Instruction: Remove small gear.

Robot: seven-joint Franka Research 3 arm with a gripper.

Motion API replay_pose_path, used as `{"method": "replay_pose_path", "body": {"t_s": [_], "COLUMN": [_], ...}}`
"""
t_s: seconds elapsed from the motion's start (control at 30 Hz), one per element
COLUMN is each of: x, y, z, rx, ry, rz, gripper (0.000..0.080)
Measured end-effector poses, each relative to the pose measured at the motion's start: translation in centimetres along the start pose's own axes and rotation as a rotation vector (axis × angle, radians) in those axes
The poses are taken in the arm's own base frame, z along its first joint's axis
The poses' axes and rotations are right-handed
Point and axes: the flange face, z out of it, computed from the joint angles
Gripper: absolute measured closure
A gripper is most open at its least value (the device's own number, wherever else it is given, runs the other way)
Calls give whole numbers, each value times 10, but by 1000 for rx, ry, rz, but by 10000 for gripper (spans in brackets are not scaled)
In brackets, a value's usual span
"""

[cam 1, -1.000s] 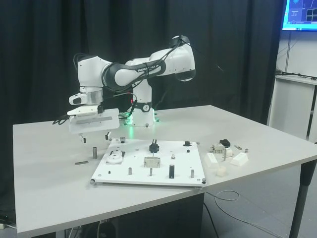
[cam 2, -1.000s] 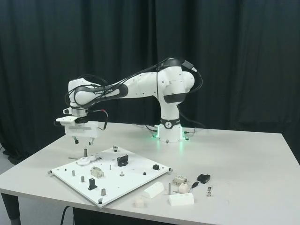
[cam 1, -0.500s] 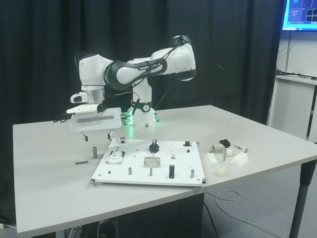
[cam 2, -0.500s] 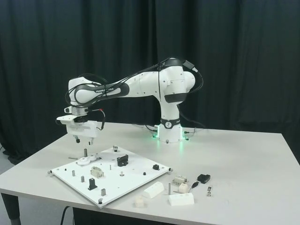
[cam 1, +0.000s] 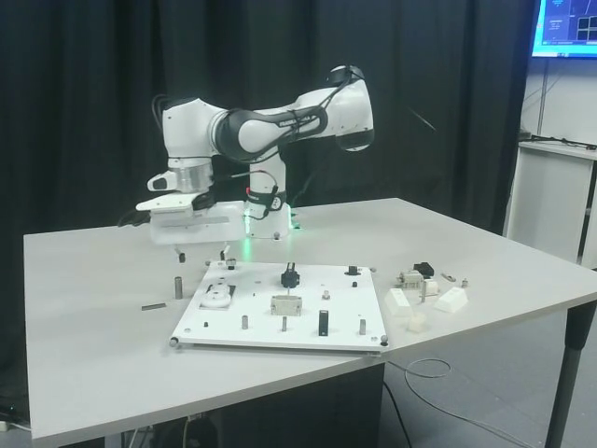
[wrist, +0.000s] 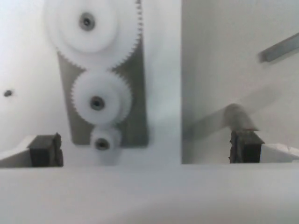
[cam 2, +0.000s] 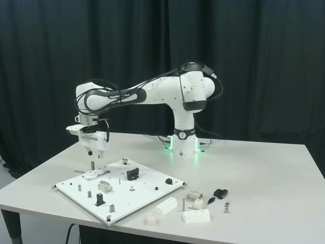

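In the wrist view three white gears mesh in a row on a grey inlay of the white board (wrist: 159,70): a large gear (wrist: 86,23), a medium gear (wrist: 97,100) and the small gear (wrist: 105,140) at the end. My gripper (wrist: 145,148) is open, its black fingertips (wrist: 44,149) wide apart. It hovers above the board's edge beside the small gear, holding nothing. From the room, the gripper (cam 1: 201,254) hangs above the gear set (cam 1: 216,297) at the board's left end. The second room view has the gripper (cam 2: 95,151) over the gears (cam 2: 91,174).
A grey peg (cam 1: 176,285) stands on the table just left of the board, with a flat grey bar (cam 1: 152,305) beside it. The board carries a black part (cam 1: 290,276), pegs and a connector (cam 1: 284,304). White blocks and small parts (cam 1: 438,299) lie to its right.
The arm has swung the hand from over the table toward the board's gear end and turned it about its vertical axis. The fingers stay open and empty.
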Motion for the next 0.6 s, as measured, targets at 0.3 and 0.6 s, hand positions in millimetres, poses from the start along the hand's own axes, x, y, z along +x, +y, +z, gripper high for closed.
{"method": "replay_pose_path", "body": {"t_s": [0.3, 0.6], "x": [-13, -21], "y": [-16, -23], "z": [6, 18], "rx": [-40, -85], "ry": [20, 41], "rz": [51, 18], "gripper": [3, 3]}}
